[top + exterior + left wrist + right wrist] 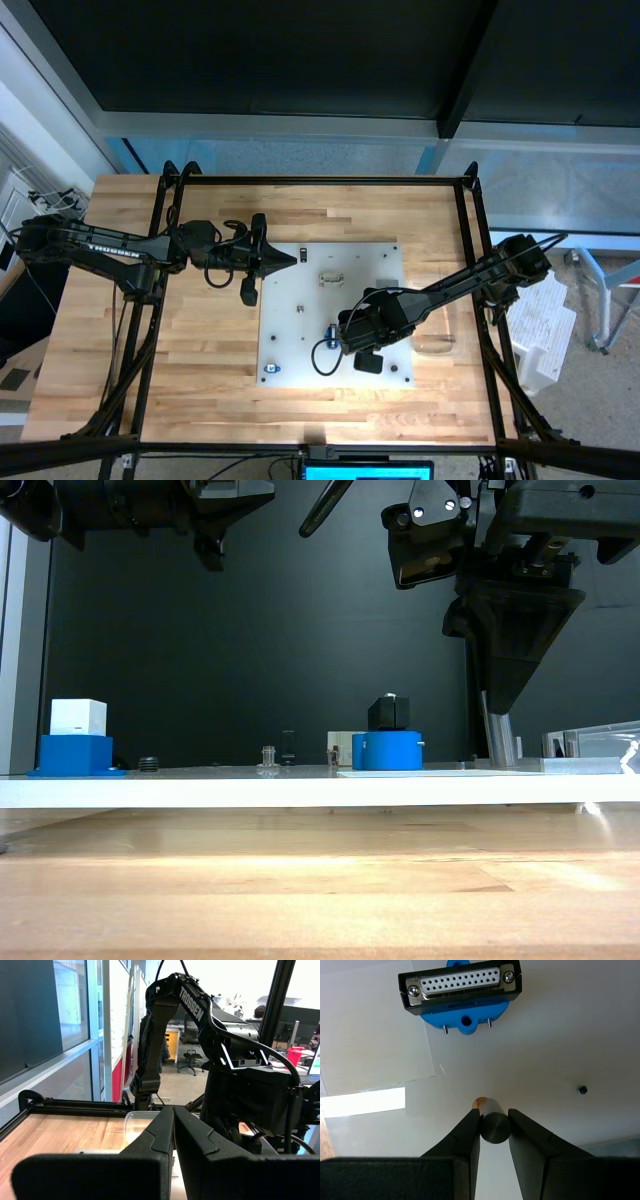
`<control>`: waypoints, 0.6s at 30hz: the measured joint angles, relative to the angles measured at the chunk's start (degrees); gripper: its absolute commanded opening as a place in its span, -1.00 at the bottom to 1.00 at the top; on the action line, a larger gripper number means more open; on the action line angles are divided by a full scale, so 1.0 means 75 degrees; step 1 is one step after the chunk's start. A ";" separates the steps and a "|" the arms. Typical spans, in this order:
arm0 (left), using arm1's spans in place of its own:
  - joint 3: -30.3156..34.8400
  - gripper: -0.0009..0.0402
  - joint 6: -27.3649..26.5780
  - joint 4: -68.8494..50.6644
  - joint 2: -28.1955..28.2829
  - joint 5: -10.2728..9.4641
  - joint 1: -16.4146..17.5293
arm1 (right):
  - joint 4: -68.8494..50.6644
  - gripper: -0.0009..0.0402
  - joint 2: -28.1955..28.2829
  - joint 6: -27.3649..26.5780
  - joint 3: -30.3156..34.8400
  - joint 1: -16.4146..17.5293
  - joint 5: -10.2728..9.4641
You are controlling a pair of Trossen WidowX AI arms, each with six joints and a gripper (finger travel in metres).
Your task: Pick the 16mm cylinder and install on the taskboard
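My right gripper (494, 1121) is shut on the 16mm cylinder (495, 1126), a short silvery-grey peg held upright between the fingertips. It hangs over the white taskboard (555, 1035), just beside the blue part that carries a black multi-pin connector (462, 990). In the low view the cylinder (498, 742) reaches down to the taskboard (300, 790) surface below the right gripper (498, 708); whether it sits in a hole I cannot tell. From above, the right gripper (347, 333) is near the board's middle. My left gripper (287, 258) is shut and empty above the board's left edge.
A clear plastic tray (441, 333) lies right of the taskboard (380, 250), under the right arm. A blue block with a white cube (76, 742) stands at the board's near left. A small screw (581, 1090) and low pegs (268, 757) dot the board.
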 measured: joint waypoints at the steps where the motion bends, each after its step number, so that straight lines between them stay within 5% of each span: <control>1: 0.0003 -0.96 0.0000 0.0000 0.0000 0.0000 0.0000 | 0.0006 -0.95 0.0000 -0.0009 0.0000 0.0000 -0.0003; 18: 0.0000 -0.96 -0.0003 0.0000 0.0000 -0.0003 0.0000 | 0.0204 -0.95 0.0009 -0.0198 -0.0009 -0.0003 -0.0017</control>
